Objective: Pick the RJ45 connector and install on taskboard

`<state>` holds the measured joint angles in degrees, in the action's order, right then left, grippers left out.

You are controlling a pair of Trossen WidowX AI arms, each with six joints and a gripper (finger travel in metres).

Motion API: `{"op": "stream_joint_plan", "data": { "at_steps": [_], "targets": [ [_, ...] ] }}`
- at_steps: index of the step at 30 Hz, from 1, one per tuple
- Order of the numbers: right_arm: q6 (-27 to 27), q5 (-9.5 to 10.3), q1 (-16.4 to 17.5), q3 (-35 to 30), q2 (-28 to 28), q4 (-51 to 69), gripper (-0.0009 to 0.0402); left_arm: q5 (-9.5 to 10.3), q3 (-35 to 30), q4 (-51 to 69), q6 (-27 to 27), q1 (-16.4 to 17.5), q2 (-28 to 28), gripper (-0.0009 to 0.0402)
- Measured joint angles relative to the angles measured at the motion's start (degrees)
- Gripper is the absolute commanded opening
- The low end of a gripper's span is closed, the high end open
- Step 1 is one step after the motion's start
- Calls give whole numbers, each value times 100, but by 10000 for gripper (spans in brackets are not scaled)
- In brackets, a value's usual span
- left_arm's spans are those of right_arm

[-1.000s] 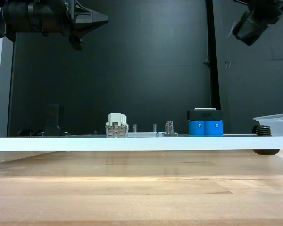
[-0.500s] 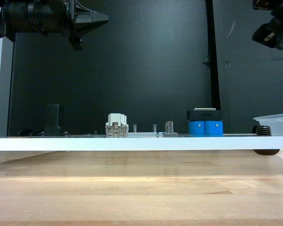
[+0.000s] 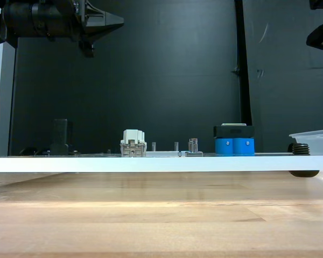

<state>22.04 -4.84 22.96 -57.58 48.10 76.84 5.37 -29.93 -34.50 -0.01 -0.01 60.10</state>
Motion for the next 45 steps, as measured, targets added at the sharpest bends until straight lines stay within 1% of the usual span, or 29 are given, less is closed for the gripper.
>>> {"op": "stream_joint_plan", "data": {
  "at_steps": [3, 6, 9, 13, 17, 22, 26, 33, 45],
  "targets": [
    [195, -11, 293, 4, 96, 26, 4, 0, 0, 0, 0, 0, 0, 0],
    [376, -28, 529, 4, 186, 33, 23, 0, -2, 0, 0, 0, 0, 0],
    [520, -151, 702, 22, 297, 37, 58, 0, 0, -2, 0, 0, 0, 0],
    [695, -166, 822, 131, 393, 28, 110, 0, -2, 0, 0, 0, 0, 0],
    [901, -190, 916, 273, 420, -11, 150, 0, 0, 0, 0, 0, 0, 0],
    [1069, -457, 1145, 463, 501, -149, 182, 0, -2, 0, 0, 0, 0, 0],
    [1082, -463, 1189, 588, 632, -328, 193, 0, 0, 0, 0, 0, 0, 0],
    [1080, -470, 1246, 776, 905, -721, 194, 0, -2, 0, 0, 0, 0, 0],
    [1331, -476, 1394, 1534, 955, -1676, 194, 0, -2, 0, 0, 0, 0, 0]
  ]
}}
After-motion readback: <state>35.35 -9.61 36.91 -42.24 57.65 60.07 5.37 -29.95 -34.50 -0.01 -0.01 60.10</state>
